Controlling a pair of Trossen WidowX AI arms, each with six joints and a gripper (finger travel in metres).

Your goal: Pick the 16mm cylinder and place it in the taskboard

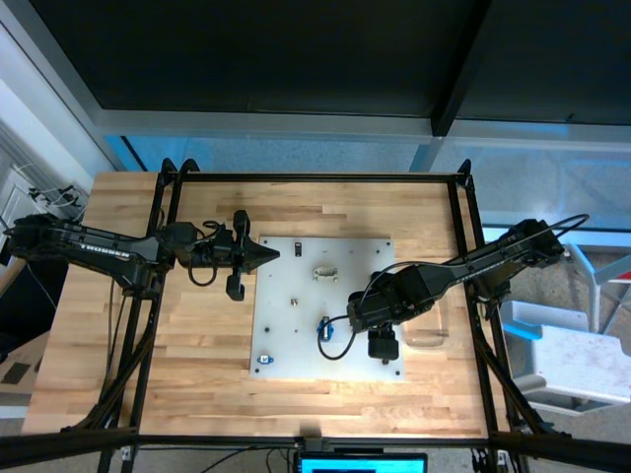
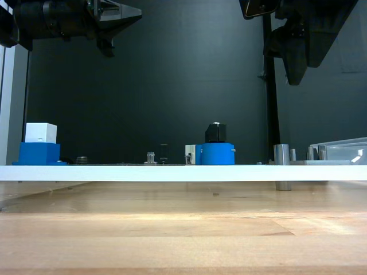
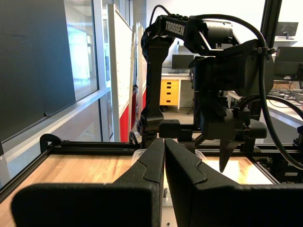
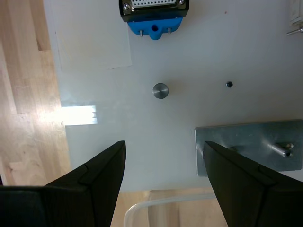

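On the near right part of the taskboard point(image 1: 286, 335), which is laid on the wooden table point(image 2: 172, 229), the 16mm cylinder point(image 2: 281, 154) is seen standing upright. In the low view its lower end is shown under the white plate. It is therefore judged that the peg is already seated through a hole and that the placing is nearly or fully done. Above it the right gripper point(image 4: 164, 146) is held well clear and pointed down, with its fingers spread wide and nothing between them. From the right wrist view the round top of the peg is seen near the blue connector point(image 4: 154, 23) and the grey metal plate point(image 4: 248, 146), touching neither.

The peg is judged to be solid metal: stiff, not fragile, and light because it is so small, but smooth and therefore slippery. It can be rolled easily if it is laid on its side. If it must be taken again, it should be held on the curved side of the part that stands above the board, across its width. It should be held vertical so that it is not jammed in the hole.

Farther and to the left, the left gripper point(image 1: 264, 255) is parked high over the far left corner of the board, with its fingers pressed together and empty.
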